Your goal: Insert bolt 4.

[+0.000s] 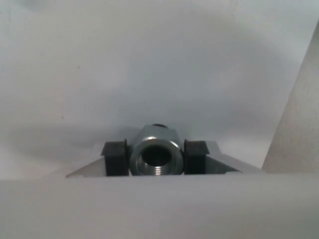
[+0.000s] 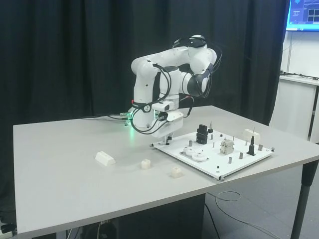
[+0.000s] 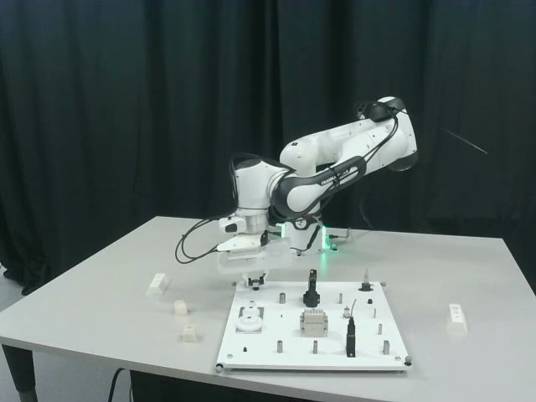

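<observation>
Claw (image 1: pixel 154 158) clamped on bolt (image 1: pixel 155 155), black pads either side of head, hovering low over near corner of white board (image 2: pixel 214 154). Risk: tilted bolt jamming at hole, or slipping between pads under side load. Hole itself hidden below claw. Nearby: white discs (image 3: pixel 249 320), black post (image 3: pixel 311 293), small white blocks (image 2: pixel 105 158) scattered on table (image 2: pixel 60 174), well clear.
</observation>
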`<move>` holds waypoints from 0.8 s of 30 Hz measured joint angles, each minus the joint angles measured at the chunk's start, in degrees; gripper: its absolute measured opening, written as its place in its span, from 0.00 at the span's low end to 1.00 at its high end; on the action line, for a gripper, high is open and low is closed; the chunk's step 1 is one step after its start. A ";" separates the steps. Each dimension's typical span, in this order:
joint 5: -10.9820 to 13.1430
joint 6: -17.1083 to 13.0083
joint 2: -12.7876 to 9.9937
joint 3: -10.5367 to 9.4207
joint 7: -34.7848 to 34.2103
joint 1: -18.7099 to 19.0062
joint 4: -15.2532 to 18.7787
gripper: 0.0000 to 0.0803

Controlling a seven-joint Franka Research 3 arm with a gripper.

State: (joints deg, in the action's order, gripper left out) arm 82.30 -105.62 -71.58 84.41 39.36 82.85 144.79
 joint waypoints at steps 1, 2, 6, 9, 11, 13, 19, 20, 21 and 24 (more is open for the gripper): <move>-0.02 -0.06 0.00 -0.02 -0.11 0.04 0.00 0.30; -0.04 -0.10 0.00 -0.03 -0.30 0.06 0.00 0.30; -0.10 -0.14 0.00 -0.05 -1.17 0.09 -0.05 0.30; -0.11 -0.15 0.00 -0.06 -1.86 0.09 -0.07 0.30; -0.11 -0.15 0.00 -0.06 -2.66 0.09 -0.08 0.30; -0.11 -0.15 0.00 -0.06 -3.76 0.09 -0.09 0.30; -0.09 -0.15 0.00 -0.06 -8.90 0.09 -0.10 0.30; -0.08 -0.15 0.00 -0.06 -10.03 0.09 -0.10 0.30; -0.07 -0.15 0.00 -0.06 -11.11 0.09 -0.10 0.30; -0.05 -0.15 0.00 -0.06 -15.11 0.09 -0.10 0.30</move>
State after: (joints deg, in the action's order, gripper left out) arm 82.25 -105.77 -71.58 84.35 24.25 82.94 144.68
